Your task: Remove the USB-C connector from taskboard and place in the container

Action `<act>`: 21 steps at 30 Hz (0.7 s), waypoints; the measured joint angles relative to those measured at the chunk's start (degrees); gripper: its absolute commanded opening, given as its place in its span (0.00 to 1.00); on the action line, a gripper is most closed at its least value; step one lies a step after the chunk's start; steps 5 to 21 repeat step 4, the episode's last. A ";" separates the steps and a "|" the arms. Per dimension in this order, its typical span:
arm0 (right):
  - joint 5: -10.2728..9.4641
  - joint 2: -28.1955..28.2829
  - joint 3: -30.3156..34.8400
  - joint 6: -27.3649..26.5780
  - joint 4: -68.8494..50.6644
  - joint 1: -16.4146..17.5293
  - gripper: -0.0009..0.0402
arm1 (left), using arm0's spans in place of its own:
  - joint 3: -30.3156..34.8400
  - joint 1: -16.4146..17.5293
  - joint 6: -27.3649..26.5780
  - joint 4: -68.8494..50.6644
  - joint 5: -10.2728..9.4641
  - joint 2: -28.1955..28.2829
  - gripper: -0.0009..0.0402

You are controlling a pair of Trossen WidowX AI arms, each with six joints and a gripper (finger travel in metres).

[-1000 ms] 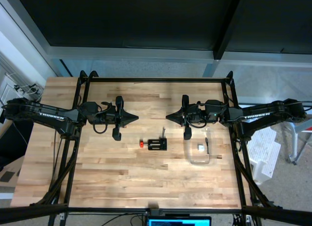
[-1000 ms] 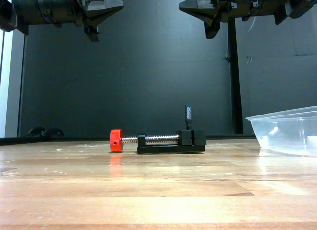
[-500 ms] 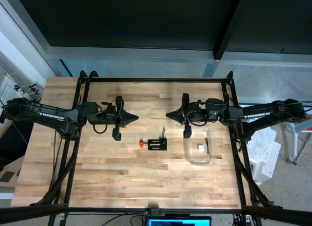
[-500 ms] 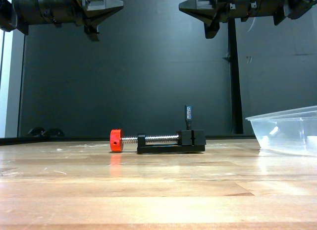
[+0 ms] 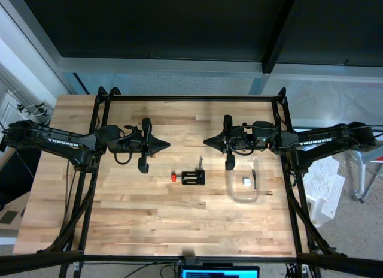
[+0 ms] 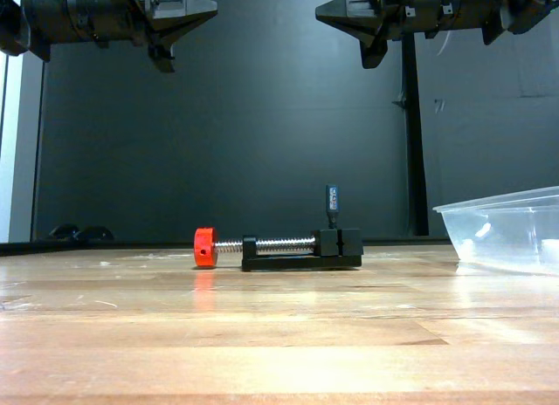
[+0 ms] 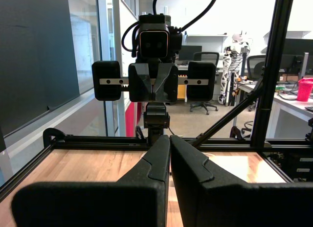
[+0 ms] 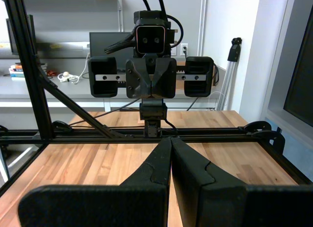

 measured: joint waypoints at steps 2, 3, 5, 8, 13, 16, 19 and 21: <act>0.00 0.00 0.00 0.00 0.00 0.00 0.02 | 0.00 0.00 -0.02 0.00 0.00 0.00 0.02; 0.00 0.00 0.00 0.00 0.00 0.00 0.02 | 0.00 0.00 0.00 0.00 0.00 0.00 0.02; 0.00 0.00 0.00 -0.02 0.00 0.00 0.02 | -0.02 0.00 -0.02 0.00 0.00 0.00 0.02; 0.00 0.00 0.00 -0.02 0.00 0.00 0.02 | -0.02 0.00 -0.02 0.00 0.00 0.00 0.02; 0.00 0.00 0.00 -0.02 0.00 0.00 0.02 | -0.02 0.00 -0.02 0.00 0.00 0.00 0.02; 0.00 0.00 0.00 -0.02 0.00 0.00 0.02 | -0.02 0.00 -0.02 0.00 0.00 0.00 0.02; 0.00 0.00 0.00 -0.02 0.00 0.00 0.02 | -0.02 0.00 -0.02 0.00 0.00 0.00 0.02; 0.00 0.00 0.00 -0.02 0.00 0.00 0.02 | -0.02 0.00 -0.02 0.00 0.00 0.00 0.02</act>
